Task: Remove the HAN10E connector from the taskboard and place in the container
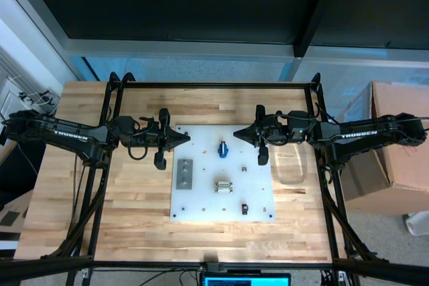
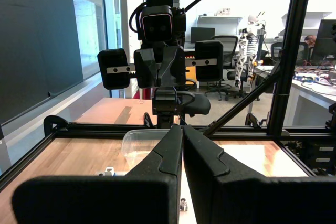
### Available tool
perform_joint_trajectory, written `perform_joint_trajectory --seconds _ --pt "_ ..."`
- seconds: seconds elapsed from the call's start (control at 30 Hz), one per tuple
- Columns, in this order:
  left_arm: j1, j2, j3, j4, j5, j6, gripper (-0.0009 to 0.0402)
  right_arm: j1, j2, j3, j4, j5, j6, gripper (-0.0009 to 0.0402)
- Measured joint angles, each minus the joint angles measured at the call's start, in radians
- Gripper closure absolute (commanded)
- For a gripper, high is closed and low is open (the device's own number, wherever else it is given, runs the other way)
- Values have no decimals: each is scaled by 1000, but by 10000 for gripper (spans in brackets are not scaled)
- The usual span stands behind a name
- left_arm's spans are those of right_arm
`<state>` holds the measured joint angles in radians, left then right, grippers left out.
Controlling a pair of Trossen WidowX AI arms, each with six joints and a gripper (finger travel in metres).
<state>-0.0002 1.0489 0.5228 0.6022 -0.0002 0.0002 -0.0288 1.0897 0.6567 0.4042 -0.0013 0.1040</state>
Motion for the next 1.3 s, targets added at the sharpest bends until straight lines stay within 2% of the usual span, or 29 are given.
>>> perform_joint_trajectory --seconds 0.83,1.17,1.3 --pt "0 0 0 0 0 0 393 6 0 7 -19 -1 31 393" --pt "0 0 0 0 0 0 393 112 8 174 -468 10 25 393" --pt "0 0 0 0 0 0 393 175 46 285 -668 57 46 393"
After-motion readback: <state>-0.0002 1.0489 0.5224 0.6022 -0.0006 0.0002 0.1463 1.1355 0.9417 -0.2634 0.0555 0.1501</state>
